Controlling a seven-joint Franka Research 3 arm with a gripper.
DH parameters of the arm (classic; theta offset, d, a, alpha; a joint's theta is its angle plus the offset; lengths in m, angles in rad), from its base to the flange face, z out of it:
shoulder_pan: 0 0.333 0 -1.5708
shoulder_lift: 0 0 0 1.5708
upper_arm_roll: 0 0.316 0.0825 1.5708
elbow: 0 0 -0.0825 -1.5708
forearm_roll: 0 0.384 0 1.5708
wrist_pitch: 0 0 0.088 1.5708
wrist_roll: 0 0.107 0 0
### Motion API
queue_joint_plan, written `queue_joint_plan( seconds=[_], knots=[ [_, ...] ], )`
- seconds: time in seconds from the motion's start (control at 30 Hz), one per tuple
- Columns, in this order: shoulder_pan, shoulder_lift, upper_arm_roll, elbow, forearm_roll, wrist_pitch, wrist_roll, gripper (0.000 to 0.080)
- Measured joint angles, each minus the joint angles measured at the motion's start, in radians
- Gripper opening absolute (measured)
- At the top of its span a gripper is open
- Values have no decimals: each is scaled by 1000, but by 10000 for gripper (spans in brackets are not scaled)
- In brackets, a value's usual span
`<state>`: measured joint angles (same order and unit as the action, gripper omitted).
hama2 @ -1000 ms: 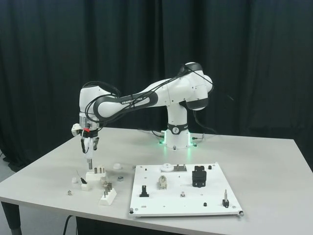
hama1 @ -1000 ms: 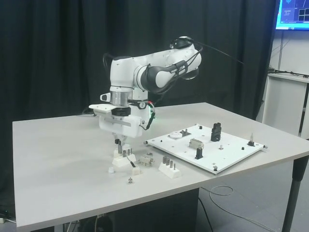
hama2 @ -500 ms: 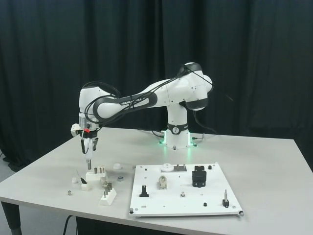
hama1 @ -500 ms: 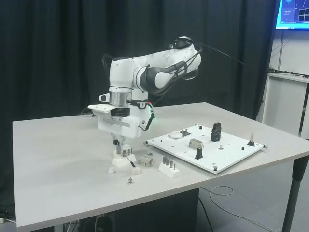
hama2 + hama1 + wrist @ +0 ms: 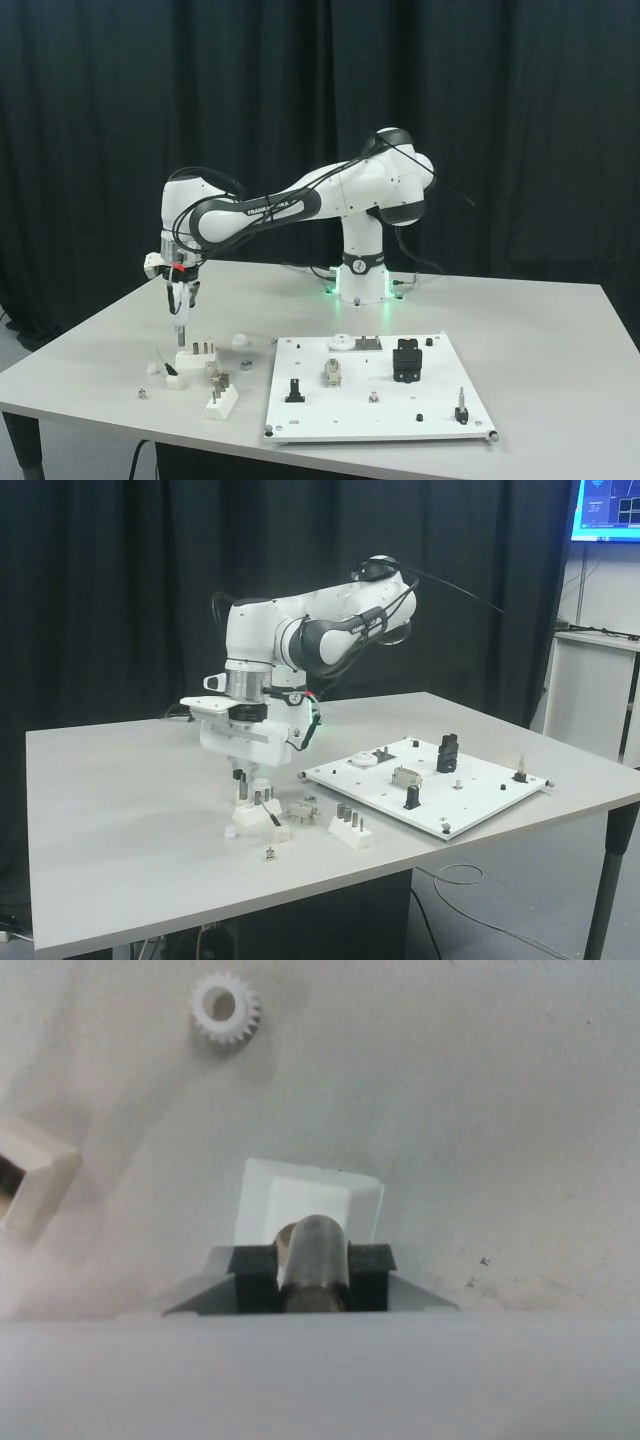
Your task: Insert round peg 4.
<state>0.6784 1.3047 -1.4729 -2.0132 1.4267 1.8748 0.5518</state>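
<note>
The gripper (image 5: 315, 1272) pinches round peg 4 (image 5: 314, 1260) upright, just above the white peg holder (image 5: 312, 1192). Best to lift straight clear, keep the peg vertical, then carry it across to the white assembly board (image 5: 425, 780), well apart on the grey table (image 5: 120, 800).

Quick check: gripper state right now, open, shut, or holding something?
Gripper: shut on the round peg, held above the white peg holder.
</note>
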Motion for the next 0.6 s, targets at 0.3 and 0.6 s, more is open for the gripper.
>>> queue_joint_plan(
  seconds=[0.3,0.6],
  knots=[
    [4,0,0,-2,0,-3,-99,143],
    [44,0,-17,-26,-3,-46,-152,143]
  ],
)
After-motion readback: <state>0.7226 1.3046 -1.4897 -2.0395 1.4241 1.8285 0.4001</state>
